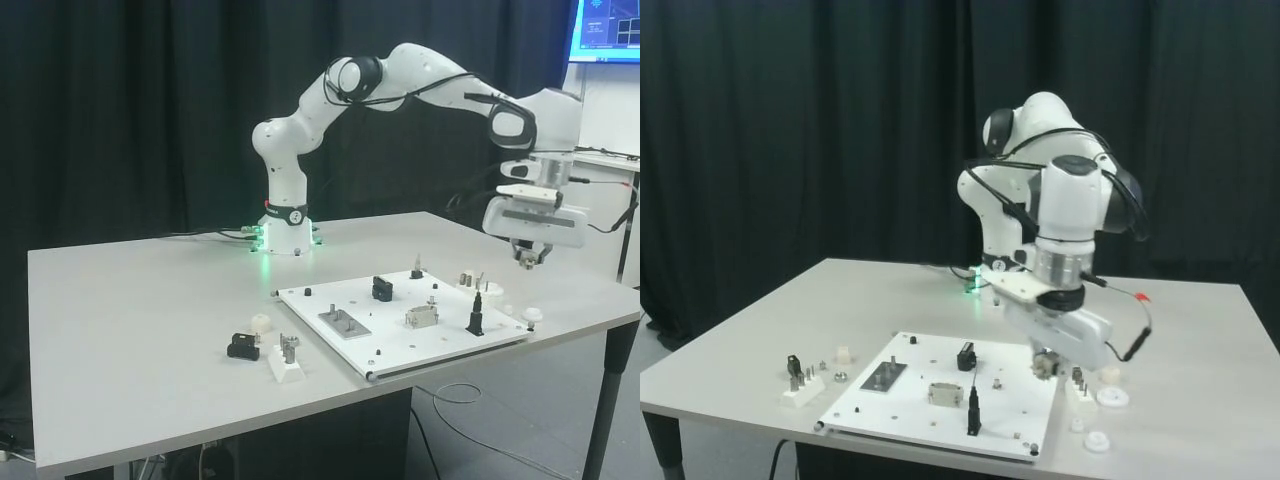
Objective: Insert waterproof.
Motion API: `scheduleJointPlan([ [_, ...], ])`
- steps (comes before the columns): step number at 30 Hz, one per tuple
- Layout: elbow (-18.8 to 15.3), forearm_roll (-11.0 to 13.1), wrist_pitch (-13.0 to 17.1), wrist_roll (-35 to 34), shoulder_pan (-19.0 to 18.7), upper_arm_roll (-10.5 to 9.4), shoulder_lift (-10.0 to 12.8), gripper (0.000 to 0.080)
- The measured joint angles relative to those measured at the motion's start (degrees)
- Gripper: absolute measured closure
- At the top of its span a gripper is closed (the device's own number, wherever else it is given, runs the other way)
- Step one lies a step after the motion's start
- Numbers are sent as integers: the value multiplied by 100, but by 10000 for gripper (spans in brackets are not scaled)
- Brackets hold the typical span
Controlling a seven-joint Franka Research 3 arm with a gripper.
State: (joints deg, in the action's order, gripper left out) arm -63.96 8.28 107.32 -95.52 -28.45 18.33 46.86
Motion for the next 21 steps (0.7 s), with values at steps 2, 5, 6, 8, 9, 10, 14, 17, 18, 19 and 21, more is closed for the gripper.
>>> scheduleJointPlan([
  [2,72,0,-88,7,49,43,-4,487],
  [5,173,1,-230,30,128,96,-8,487],
  [6,201,1,-267,44,155,111,-8,487],
  [8,258,0,-350,83,213,133,-9,487],
  [9,281,1,-382,106,244,140,-9,487],
  [10,302,0,-411,129,274,146,-10,487],
  [14,340,-1,-467,264,390,172,-13,487],
  [17,342,-5,-496,389,477,191,-15,487],
  [18,342,-6,-511,425,507,202,-15,487],
  [19,342,-6,-527,464,535,214,-15,487],
  [21,342,-7,-551,560,587,236,-15,487],
])
